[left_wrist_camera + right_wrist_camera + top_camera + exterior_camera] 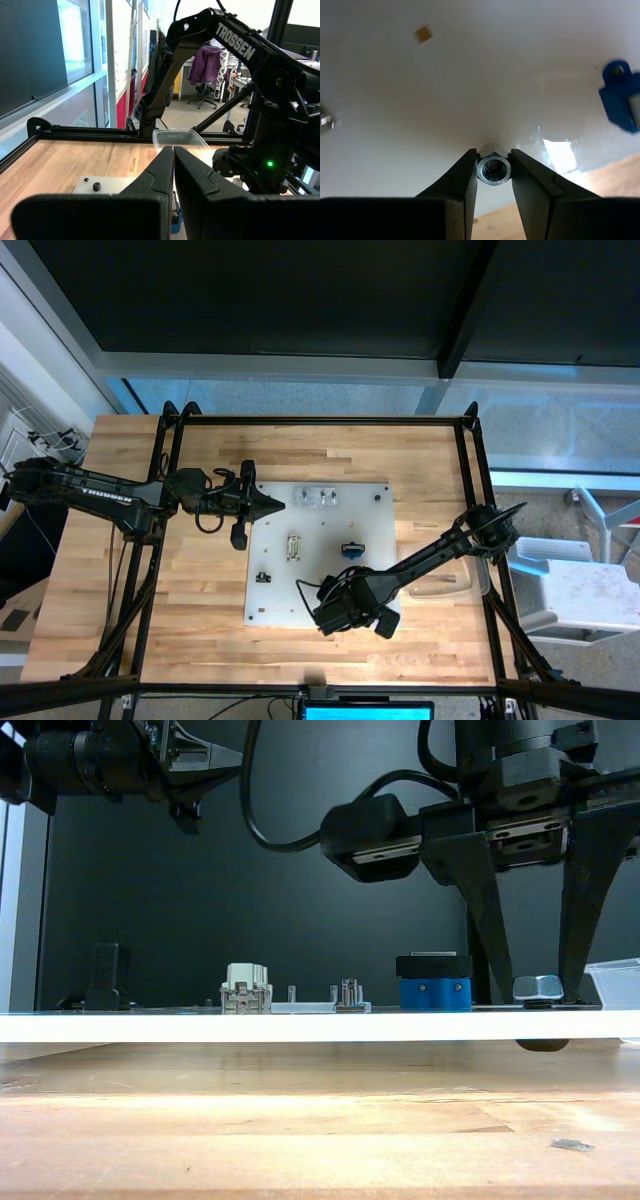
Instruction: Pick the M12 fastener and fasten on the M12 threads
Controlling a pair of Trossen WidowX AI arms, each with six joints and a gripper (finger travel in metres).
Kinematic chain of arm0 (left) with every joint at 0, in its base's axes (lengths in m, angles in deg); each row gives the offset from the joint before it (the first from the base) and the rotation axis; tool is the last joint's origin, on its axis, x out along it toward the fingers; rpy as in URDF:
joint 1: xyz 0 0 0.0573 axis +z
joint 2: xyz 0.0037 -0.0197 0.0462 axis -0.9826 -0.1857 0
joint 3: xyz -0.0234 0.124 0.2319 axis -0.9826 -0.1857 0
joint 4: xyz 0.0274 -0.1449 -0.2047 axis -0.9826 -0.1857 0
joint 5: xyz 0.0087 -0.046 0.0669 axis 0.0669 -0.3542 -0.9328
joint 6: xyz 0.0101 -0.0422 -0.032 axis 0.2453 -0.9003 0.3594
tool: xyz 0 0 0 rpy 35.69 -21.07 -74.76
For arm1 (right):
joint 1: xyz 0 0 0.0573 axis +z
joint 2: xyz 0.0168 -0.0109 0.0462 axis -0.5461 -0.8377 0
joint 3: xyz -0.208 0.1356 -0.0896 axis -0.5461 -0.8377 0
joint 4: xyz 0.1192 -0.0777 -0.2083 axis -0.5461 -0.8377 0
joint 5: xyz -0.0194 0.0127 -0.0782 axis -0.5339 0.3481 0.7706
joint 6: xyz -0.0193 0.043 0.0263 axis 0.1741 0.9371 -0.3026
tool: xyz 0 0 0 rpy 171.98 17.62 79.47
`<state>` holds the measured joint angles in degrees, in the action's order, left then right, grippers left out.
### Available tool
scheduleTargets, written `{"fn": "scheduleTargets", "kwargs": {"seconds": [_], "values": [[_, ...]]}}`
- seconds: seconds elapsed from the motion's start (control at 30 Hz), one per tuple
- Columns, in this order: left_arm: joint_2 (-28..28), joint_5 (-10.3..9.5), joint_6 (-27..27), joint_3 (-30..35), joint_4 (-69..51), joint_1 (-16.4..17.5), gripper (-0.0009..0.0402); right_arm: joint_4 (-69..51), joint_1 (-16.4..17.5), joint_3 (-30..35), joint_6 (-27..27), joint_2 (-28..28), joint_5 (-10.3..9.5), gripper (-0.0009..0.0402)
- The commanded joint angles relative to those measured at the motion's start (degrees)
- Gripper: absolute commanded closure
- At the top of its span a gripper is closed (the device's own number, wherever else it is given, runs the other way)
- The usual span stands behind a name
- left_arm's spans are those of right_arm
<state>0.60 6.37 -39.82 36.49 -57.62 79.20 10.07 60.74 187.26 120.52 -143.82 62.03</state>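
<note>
Robotics lab in an office bldg. Butcher-block table (200, 570) caged by black extrusion frame (320, 421); Trossen-branded left arm (90, 495) & right arm (440, 552) at its edges, white task board (275, 585) between. Left gripper (283, 505) over board's far left part, fingers together; right gripper (538, 992) at near right edge, pinching the M12 nut (493, 170). Beyond: tall windows (75, 40), office chair (202, 97) w/ purple jacket (206, 67). Screen (367, 710) at near edge.

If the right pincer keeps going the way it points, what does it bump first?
The right pincer would probably hit the white board just under the nut it grips. The left pincer hangs shut over the board's left edge.
</note>
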Motion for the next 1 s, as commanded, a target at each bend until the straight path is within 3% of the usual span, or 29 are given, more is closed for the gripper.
{"fn": "scheduleTargets", "kwargs": {"seconds": [0.03,0.23,0.5,0.63,1.0], "values": [[-0.02,0.02,0.02,0.02,0.00,0.02,0.0393,0.11,0.02,0.04,6.10,-0.20,0.04,0.0358],[-0.02,0.02,0.02,0.02,0.00,0.02,0.0393,0.13,0.15,0.04,17.86,-0.20,0.04,0.0358],[-0.02,0.02,0.02,0.02,0.00,0.02,0.0393,0.15,0.33,0.04,29.18,-0.20,0.07,0.0358],[-0.02,0.02,0.02,0.02,0.00,0.00,0.0393,0.17,0.39,0.04,31.71,-0.20,0.07,0.0358],[-0.02,0.02,0.02,0.02,0.00,0.02,0.0393,0.17,0.48,0.04,31.45,-0.20,0.04,0.0358]]}}
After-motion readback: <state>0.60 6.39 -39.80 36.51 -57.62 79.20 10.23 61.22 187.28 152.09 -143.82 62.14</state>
